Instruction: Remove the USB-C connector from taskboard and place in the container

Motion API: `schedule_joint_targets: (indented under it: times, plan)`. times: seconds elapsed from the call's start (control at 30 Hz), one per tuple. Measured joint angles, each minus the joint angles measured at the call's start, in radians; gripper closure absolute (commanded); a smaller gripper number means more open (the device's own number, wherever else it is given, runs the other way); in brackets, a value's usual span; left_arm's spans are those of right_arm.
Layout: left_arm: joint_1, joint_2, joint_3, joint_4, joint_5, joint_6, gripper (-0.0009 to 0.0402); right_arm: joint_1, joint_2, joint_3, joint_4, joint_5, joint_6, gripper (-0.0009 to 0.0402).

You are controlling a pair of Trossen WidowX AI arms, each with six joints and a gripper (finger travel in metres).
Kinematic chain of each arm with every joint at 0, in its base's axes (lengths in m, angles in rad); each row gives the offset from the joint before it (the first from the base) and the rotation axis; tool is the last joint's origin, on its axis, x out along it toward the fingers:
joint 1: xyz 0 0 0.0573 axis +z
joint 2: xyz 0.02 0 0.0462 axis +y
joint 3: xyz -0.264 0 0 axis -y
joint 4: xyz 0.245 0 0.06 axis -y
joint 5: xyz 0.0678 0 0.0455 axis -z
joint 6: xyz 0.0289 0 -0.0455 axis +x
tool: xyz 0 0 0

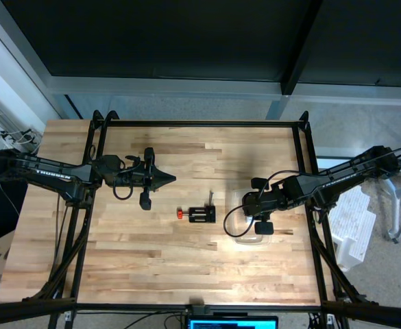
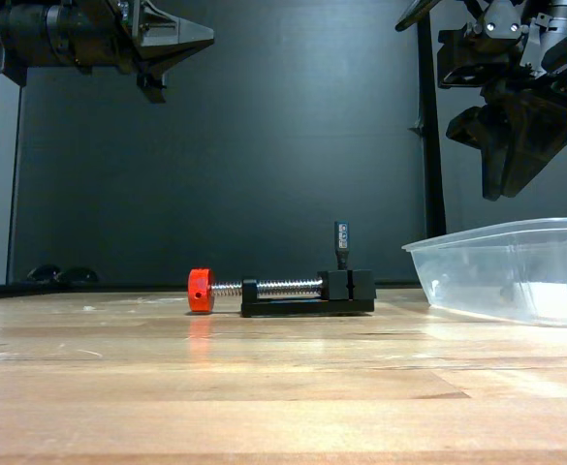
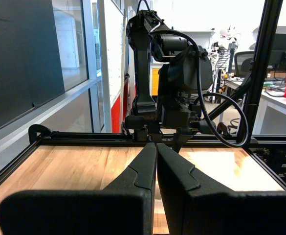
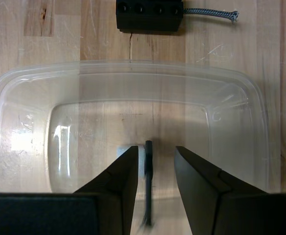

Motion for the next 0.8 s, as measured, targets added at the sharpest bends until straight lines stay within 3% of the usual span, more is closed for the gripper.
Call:
schedule_joint_targets:
  times: [0.5, 0.63, 0.8]
  plan:
    - [0.000, 0.000, 0.000, 0.000, 0.000, 0.000, 0.0393, 0.000, -0.016, 0.031, -0.007, -0.004, 0.016, 0.0270]
    - [0.000, 0.000, 0.000, 0.000, 0.000, 0.000, 0.0393, -0.047, -0.072, 0.032, 0.053, -0.033, 0.014, 0.0291]
    - [0.000, 0.000, 0.000, 0.000, 0.000, 0.000, 0.0393, -0.110, -0.126, 0.032, 0.139, -0.038, -0.043, 0.0350]
